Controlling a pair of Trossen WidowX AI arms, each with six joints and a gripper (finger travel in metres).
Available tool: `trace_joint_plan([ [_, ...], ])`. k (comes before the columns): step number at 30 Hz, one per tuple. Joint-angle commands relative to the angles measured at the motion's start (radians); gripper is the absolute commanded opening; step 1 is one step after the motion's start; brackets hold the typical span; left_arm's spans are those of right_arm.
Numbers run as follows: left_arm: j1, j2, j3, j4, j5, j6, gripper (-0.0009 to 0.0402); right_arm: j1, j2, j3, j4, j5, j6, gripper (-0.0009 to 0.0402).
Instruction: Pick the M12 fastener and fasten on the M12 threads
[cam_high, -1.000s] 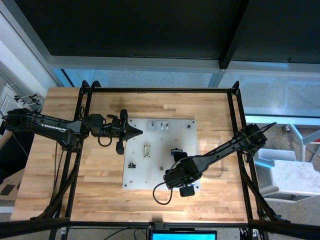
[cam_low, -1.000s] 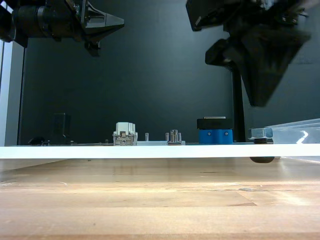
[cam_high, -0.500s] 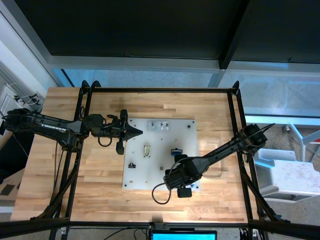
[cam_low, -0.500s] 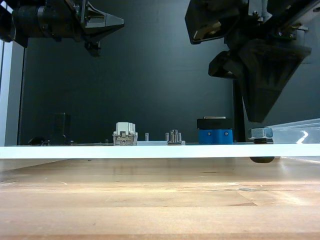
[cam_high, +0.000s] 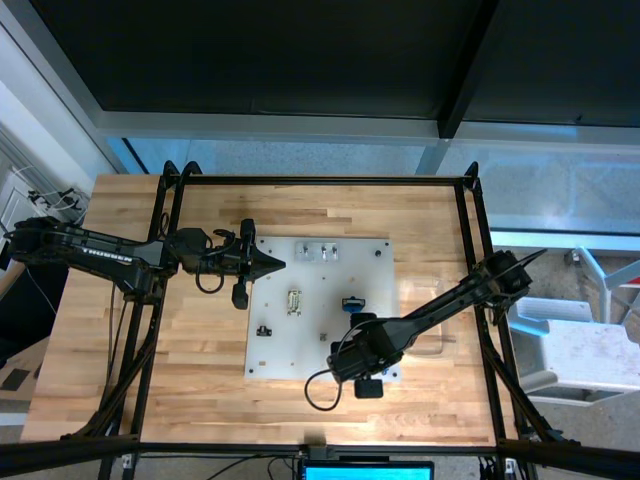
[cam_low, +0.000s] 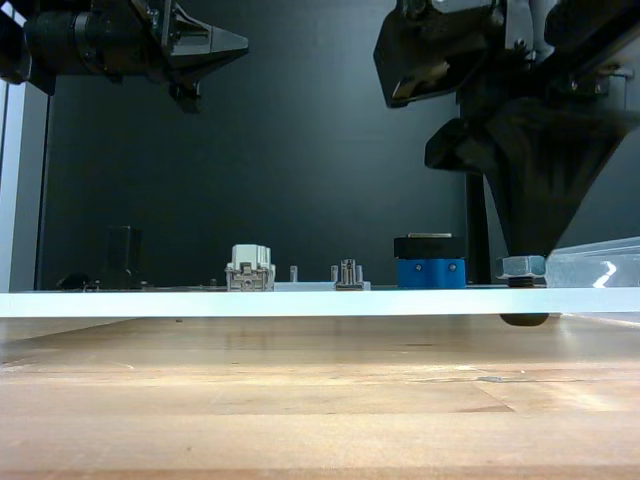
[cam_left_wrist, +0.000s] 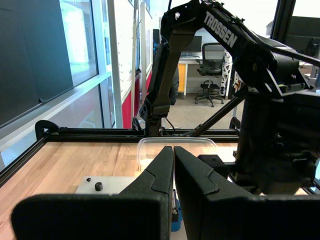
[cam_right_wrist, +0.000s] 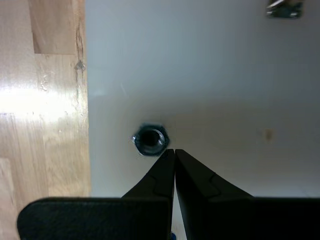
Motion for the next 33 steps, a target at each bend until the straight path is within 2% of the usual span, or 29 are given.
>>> trace_joint_plan([
  [1, 0.000, 0.000, 0.000, 0.000, 0.000, 0.000, 0.0000, 0.001, 0.003, 0.001, 0.001, -0.001, 0.004, 0.0000],
  [4, 0.000, 0.000, 0.000, 0.000, 0.000, 0.000, 0.0000, 0.001, 0.002, 0.001, 0.000, -0.005, 0.004, 0.0000],
  [6, 0.000, 0.000, 0.000, 0.000, 0.000, 0.000, 0.0000, 0.001, 0.002, 0.001, 0.002, -0.032, 0.002, 0.0000],
  [8, 0.000, 0.000, 0.000, 0.000, 0.000, 0.000, 0.0000, 0.000, 0.002, 0.001, 0.011, -0.100, -0.013, 0.0000],
  [10, 0.000, 0.000, 0.000, 0.000, 0.000, 0.000, 0.0000, 0.000, -0.004, 0.001, 0.009, -0.202, -0.035, 0.0000],
  [11, 0.000, 0.000, 0.000, 0.000, 0.000, 0.000, 0.0000, 0.000, -0.008, 0.001, 0.005, -0.237, -0.043, 0.0000],
  [12, 0.000, 0.000, 0.000, 0.000, 0.000, 0.000, 0.0000, 0.000, -0.011, 0.001, 0.000, -0.252, -0.050, 0.0000],
  [15, 0.000, 0.000, 0.000, 0.000, 0.000, 0.000, 0.0000, 0.000, -0.019, 0.001, -0.011, -0.243, -0.061, 0.0000],
  [19, 0.000, 0.000, 0.000, 0.000, 0.000, 0.000, 0.0000, -0.002, -0.026, 0.001, -0.018, -0.153, -0.037, 0.0000],
  [21, 0.000, 0.000, 0.000, 0.000, 0.000, 0.000, 0.0000, -0.002, -0.030, 0.001, -0.021, -0.122, -0.027, 0.0000],
  [24, 0.000, 0.000, 0.000, 0.000, 0.000, 0.000, 0.0000, -0.005, -0.032, 0.001, -0.021, -0.100, -0.026, 0.0000],
  [27, 0.000, 0.000, 0.000, 0.000, 0.000, 0.000, 0.0000, -0.007, -0.027, 0.001, -0.018, -0.043, -0.027, 0.0000],
  [33, 0.000, 0.000, 0.000, 0.000, 0.000, 0.000, 0.0000, -0.015, -0.024, 0.001, 0.004, -0.031, -0.021, 0.0000],
])
